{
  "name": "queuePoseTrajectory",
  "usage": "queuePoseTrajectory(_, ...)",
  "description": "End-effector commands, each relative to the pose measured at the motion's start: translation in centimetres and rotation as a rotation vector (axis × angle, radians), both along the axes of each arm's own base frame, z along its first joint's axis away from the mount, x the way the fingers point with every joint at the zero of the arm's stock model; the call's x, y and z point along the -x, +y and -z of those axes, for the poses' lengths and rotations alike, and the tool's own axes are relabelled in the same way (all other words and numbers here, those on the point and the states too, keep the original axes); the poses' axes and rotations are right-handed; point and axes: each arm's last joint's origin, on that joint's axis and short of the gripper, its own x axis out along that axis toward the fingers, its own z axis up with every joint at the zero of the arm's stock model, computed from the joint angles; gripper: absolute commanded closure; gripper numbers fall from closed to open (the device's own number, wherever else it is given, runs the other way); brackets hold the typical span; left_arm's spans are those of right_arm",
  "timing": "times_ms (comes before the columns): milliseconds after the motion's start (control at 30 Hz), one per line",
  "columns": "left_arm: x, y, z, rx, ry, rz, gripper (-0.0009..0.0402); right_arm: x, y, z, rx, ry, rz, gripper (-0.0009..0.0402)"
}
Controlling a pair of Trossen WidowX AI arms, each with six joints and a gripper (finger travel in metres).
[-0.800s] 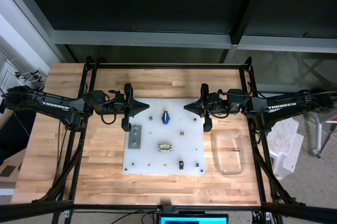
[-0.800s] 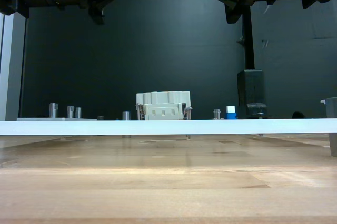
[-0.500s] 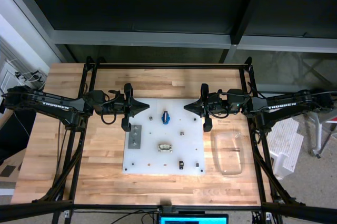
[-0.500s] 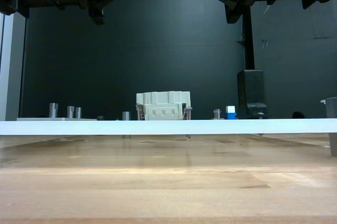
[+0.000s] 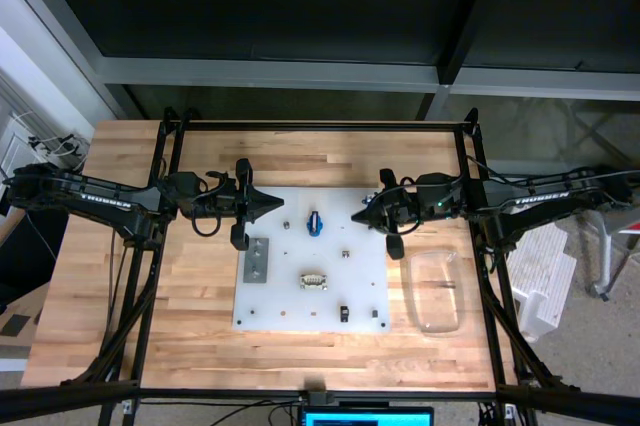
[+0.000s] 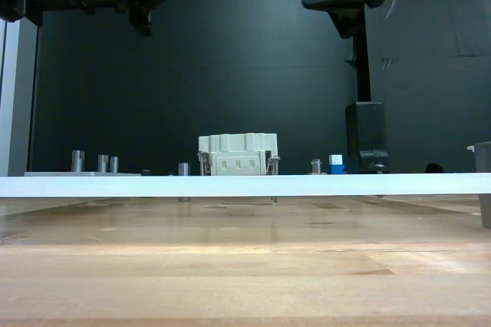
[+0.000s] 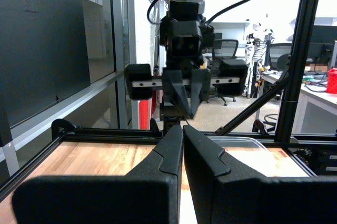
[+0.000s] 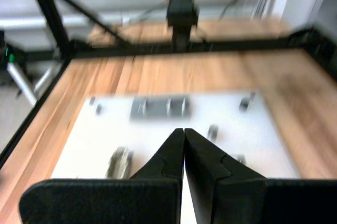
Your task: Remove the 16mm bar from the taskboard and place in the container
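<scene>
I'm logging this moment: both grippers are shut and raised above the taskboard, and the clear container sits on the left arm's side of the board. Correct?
Not quite: the container sits on the right arm's side of the taskboard, as the high view shows. The left gripper and right gripper are indeed shut and raised above the board.

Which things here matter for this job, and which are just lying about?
Job: 16mm bar on the taskboard; container right of it; right gripper, high over the board's far right.
Lying about: left gripper, high over its far left; grey block; blue knob; beige connector; small black component.
</scene>
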Motion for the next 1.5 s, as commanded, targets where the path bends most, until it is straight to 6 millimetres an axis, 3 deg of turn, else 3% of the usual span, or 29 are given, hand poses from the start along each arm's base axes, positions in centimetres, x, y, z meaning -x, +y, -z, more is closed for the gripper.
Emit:
queuePoseTrajectory(33,0.0,0.0,0.0,0.000,0.000,0.000,0.0393,0.2,0.9,-0.4,-0.024,0.113,-0.020,0.0393)
queuePoseTrajectory(333,0.0,0.0,0.0,0.000,-0.001,0.000,0.0393,0.4,3.7,-0.9,0.024,0.425,-0.007,0.0393)
queuePoseTrajectory(1000,0.0,0.0,0.0,0.000,0.000,0.000,0.0393,-2.2,11.4,-1.6,0.075,0.862,-0.043,0.0390)
queuePoseTrajectory(1500,0.0,0.0,0.0,0.000,0.000,0.000,0.0393,-3.2,14.4,0.5,0.068,0.966,0.018,0.0277)
